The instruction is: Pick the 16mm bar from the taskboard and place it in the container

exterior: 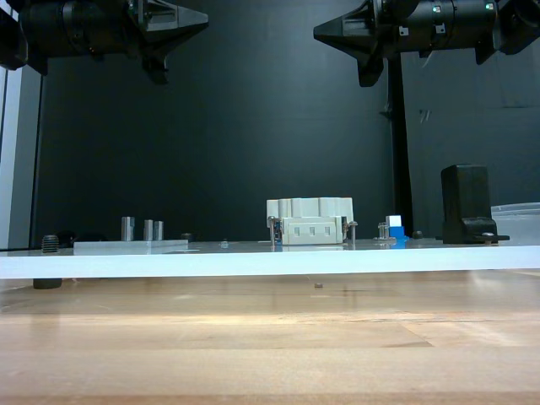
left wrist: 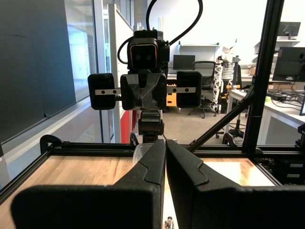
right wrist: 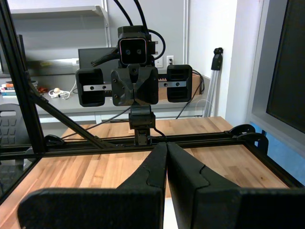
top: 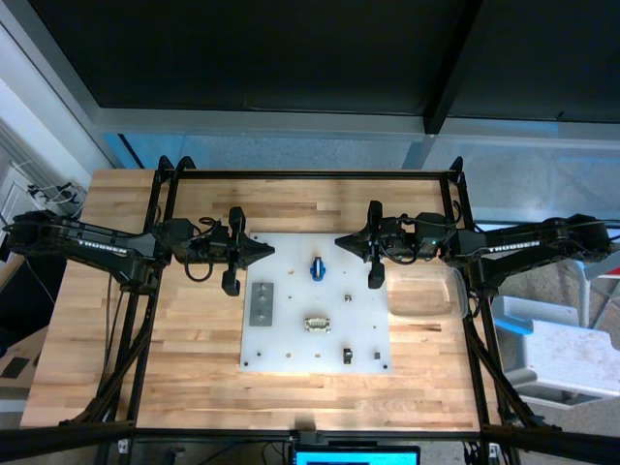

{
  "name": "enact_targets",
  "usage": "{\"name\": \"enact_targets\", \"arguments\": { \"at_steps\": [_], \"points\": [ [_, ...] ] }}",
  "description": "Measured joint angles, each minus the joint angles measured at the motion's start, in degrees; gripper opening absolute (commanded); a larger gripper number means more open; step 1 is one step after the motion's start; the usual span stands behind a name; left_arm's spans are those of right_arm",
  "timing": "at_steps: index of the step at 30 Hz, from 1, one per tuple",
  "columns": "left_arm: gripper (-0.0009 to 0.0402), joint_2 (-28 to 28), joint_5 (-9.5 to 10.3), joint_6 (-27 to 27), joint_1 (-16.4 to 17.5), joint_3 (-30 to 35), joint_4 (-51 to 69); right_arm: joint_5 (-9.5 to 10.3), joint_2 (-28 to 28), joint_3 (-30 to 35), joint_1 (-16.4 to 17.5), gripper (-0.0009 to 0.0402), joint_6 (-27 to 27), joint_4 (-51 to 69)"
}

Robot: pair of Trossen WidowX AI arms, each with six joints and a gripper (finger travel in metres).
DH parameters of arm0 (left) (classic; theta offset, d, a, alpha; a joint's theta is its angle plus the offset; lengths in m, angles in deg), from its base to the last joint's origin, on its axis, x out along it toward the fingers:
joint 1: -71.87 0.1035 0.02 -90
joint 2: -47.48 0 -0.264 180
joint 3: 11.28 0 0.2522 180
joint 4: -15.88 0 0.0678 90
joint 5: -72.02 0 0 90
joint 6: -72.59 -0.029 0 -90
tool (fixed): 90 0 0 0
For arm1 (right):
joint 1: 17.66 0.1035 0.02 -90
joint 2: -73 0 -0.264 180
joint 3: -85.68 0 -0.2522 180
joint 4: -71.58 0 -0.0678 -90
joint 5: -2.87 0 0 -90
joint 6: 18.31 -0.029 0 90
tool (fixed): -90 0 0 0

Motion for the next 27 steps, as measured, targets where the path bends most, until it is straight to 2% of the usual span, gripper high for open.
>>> {"name": "enact_targets", "arguments": {
  "at_steps": [14, 17, 22, 27],
  "points": [
    [0.0, -0.02, 0.0, -0.02, 0.0, 0.0, 0.02, 0.02, -0.02, 0.0, 0.02, 0.0, 0.0, -0.02],
    [0.0, 0.0, 0.0, -0.02, 0.0, 0.0, 0.02, 0.04, -0.02, 0.0, 0.07, 0.0, -1.33, 0.0],
    [0.0, 0.0, 0.02, -0.02, 0.0, 0.02, 0.02, 1.99, -0.02, 0.0, 0.07, 0.0, -2.75, 0.98],
    [0.0, 0.0, 0.0, 0.0, 0.0, 0.02, 0.0, 2.1, -0.02, 1.55, 0.15, 0.0, -2.62, 9.29]
  ]
}}
